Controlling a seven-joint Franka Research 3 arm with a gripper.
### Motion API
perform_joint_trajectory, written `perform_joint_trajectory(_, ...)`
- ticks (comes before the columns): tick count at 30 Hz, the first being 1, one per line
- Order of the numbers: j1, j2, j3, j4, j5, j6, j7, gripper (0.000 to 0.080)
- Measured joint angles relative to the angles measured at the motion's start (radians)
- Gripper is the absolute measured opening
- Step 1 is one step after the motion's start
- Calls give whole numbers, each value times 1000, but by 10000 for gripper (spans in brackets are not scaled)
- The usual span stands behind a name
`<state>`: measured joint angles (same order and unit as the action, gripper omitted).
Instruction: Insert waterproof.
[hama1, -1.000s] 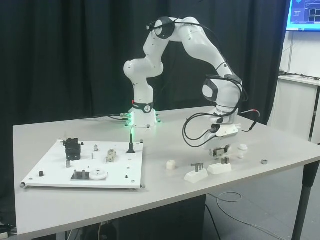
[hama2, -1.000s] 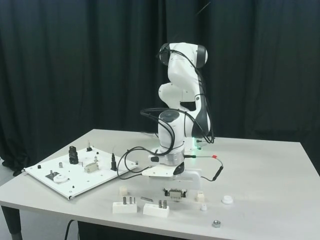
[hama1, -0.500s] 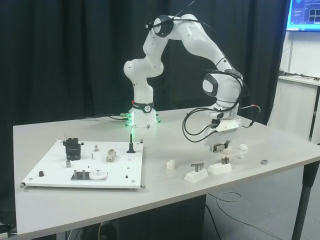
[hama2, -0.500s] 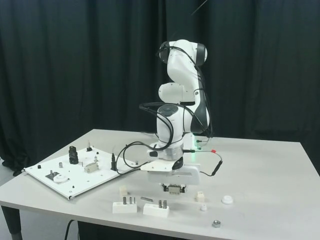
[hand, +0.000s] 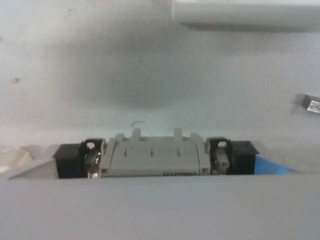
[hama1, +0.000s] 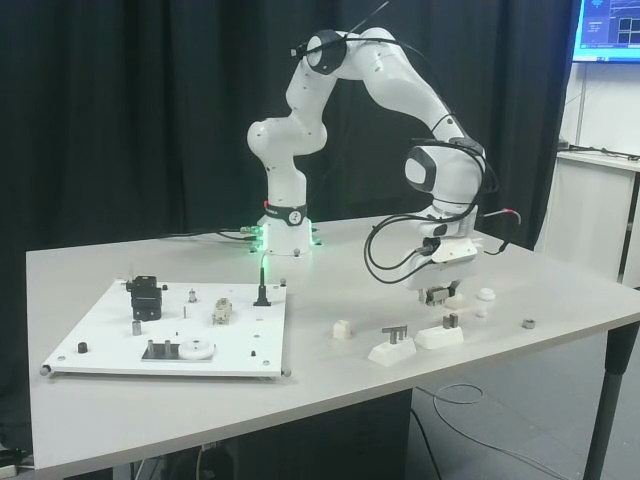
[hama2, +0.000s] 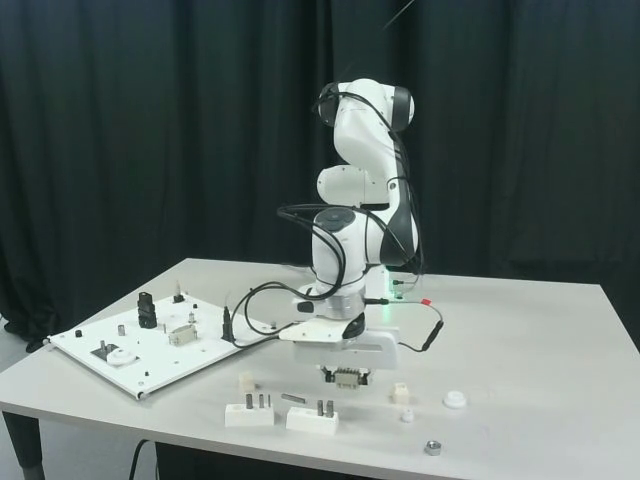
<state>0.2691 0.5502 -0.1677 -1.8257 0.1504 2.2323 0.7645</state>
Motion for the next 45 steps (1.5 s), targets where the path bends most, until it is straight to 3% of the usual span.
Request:
perform_joint_trajectory(10,0,0,-18,9,-12,-2,0,612)
perform_joint_trajectory(24,-14,-10,-79,48,-92,-69,-41,612)
perform_joint_trajectory(35,-97,-31,-94,59,-146,-118,-151,612)
perform_joint_trajectory(45,-193,-50,-99,59,-158,-129,-281,612)
